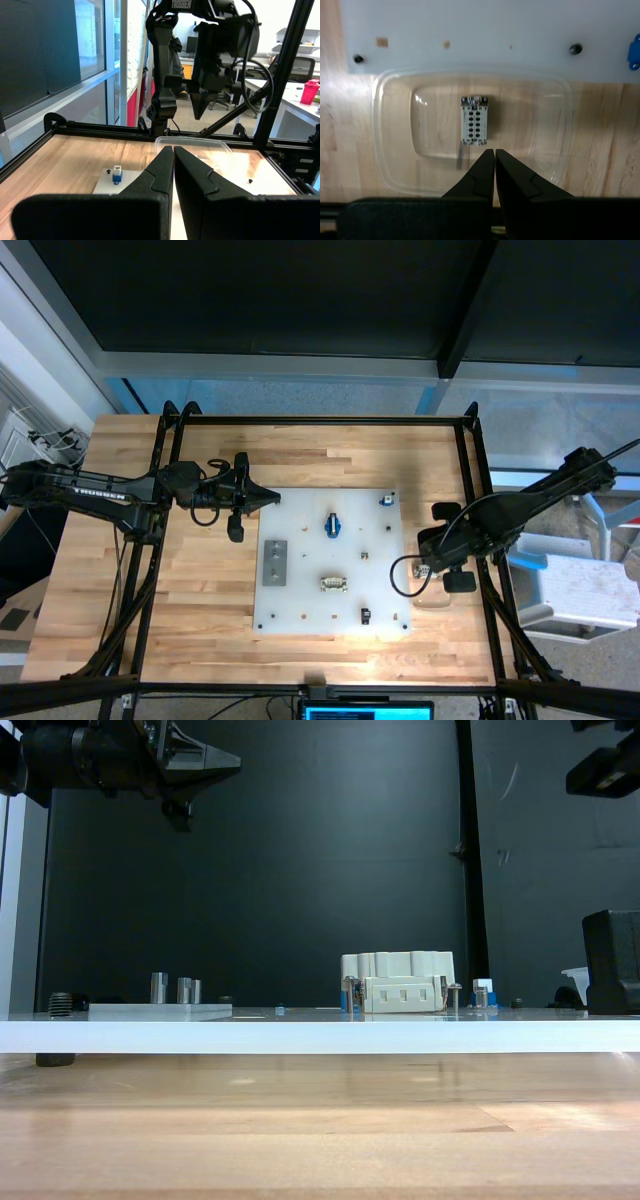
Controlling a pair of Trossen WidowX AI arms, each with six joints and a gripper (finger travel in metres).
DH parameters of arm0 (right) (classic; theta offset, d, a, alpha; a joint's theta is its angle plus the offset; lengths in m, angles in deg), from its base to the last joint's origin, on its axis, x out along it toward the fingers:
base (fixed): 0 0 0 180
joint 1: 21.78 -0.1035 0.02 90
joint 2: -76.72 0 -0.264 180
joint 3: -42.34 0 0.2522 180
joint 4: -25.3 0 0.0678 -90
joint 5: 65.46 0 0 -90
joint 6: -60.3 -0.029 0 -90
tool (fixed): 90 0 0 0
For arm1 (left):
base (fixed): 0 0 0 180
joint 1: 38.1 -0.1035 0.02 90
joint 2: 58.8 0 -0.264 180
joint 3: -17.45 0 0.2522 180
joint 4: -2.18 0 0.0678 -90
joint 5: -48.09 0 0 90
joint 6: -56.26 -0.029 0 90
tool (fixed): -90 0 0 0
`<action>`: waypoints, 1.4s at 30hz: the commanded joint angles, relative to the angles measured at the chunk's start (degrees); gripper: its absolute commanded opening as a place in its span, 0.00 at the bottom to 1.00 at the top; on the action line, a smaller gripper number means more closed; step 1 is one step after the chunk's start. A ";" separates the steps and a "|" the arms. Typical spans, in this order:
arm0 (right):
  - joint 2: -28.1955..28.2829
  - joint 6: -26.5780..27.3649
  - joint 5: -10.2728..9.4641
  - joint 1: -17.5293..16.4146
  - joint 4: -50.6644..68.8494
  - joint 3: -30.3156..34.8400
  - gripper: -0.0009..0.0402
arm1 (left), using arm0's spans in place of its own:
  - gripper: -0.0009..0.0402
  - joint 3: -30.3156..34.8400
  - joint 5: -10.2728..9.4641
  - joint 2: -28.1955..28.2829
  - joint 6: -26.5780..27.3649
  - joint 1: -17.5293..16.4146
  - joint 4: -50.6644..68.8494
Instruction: Pick the HAN10E connector and install in the HAN10E hub
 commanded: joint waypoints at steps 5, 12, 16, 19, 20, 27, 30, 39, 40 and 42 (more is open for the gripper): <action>2.82 1.33 0.00 -1.25 -3.41 -3.06 0.20 | 0.02 0.00 0.02 0.00 -0.02 0.00 0.00; 2.82 1.11 0.44 -1.70 -8.35 -6.32 0.41 | 0.02 0.00 0.02 0.00 -0.02 0.00 0.00; 2.82 1.11 0.50 -1.75 -10.03 -7.39 0.52 | 0.02 0.00 0.02 0.00 -0.02 -0.02 0.02; 2.82 0.90 1.97 -1.86 -10.08 -7.39 0.58 | 0.02 0.00 0.02 0.00 -0.02 0.00 0.02; 2.82 0.94 1.97 -1.88 -10.16 -7.39 0.60 | 0.02 0.00 0.02 0.00 -0.02 0.00 0.00; 2.82 0.94 1.95 -2.12 -11.76 -8.31 0.66 | 0.02 0.00 0.02 0.00 -0.02 -0.02 0.00; 2.82 0.87 1.92 -2.21 -12.50 -9.14 0.67 | 0.02 0.00 0.02 0.00 -0.02 0.00 0.02; 2.97 -0.59 1.40 -2.91 -13.99 -12.48 0.71 | 0.02 0.00 0.02 0.00 -0.02 0.00 0.02; 3.30 -0.63 1.38 -2.99 -14.14 -12.59 0.71 | 0.02 0.00 0.02 0.00 -0.02 0.00 0.00; 4.11 -0.59 1.33 -3.37 -14.21 -12.68 0.71 | 0.02 0.00 0.02 0.02 -0.02 0.00 0.00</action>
